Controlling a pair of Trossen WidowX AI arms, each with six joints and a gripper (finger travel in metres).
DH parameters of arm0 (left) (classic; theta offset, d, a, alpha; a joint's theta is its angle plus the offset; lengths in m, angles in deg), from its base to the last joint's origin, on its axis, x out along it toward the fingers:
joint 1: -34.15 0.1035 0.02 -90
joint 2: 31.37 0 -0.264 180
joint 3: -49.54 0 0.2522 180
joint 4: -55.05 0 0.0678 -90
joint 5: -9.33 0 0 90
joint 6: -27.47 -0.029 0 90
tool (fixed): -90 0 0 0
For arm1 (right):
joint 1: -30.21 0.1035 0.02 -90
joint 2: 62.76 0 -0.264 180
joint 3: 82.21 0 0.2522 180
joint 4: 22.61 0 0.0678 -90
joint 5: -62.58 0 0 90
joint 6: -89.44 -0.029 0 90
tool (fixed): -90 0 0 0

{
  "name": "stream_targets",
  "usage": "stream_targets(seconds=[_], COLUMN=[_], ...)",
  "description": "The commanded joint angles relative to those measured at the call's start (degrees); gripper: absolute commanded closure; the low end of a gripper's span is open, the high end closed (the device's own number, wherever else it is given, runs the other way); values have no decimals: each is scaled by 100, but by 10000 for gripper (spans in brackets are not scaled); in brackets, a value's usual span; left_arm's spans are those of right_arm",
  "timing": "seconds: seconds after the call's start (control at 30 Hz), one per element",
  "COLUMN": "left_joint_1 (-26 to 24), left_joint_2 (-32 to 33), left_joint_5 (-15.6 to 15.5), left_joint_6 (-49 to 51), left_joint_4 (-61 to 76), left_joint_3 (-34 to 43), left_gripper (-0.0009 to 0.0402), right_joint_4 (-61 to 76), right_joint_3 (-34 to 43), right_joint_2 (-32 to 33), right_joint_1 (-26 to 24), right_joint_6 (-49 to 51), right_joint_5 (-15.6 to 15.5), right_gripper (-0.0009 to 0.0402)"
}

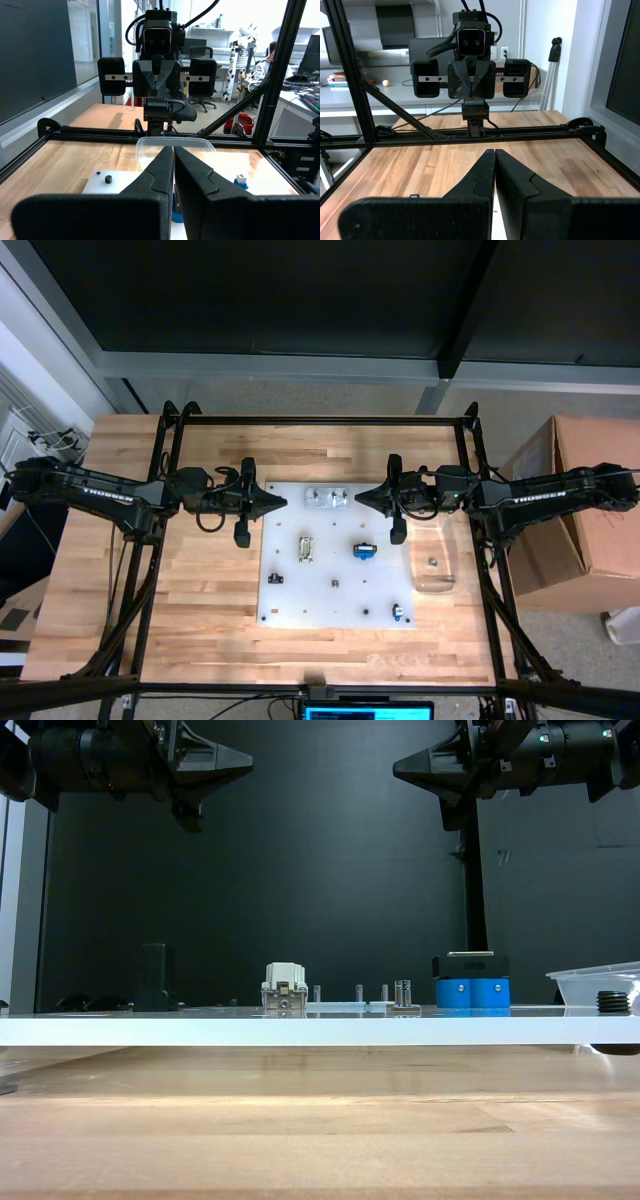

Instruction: Pick the M12 nut and place it on its threads and fasten

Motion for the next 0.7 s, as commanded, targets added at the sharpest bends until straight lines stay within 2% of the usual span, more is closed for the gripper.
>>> stream_targets(seconds=[0.03,0.27,0.37,0.43,0.7], left_joint_1=[0,0,2,0,2], left_joint_2=[2,2,2,2,2], left_joint_5=[0,0,0,0,0], left_joint_6=[0,0,0,0,0], left_joint_4=[0,0,0,0,0], left_joint_3=[2,2,2,2,2], left_gripper=[393,393,393,393,393], right_joint_4=[-2,11,195,586,3300], right_joint_3=[0,0,11,70,555], right_joint_2=[2,2,-76,-188,-671], right_joint_1=[0,7,11,13,24], right_joint_6=[-4,-4,7,72,413], right_joint_5=[2,-7,-321,-487,-476], right_gripper=[393,393,393,393,393])
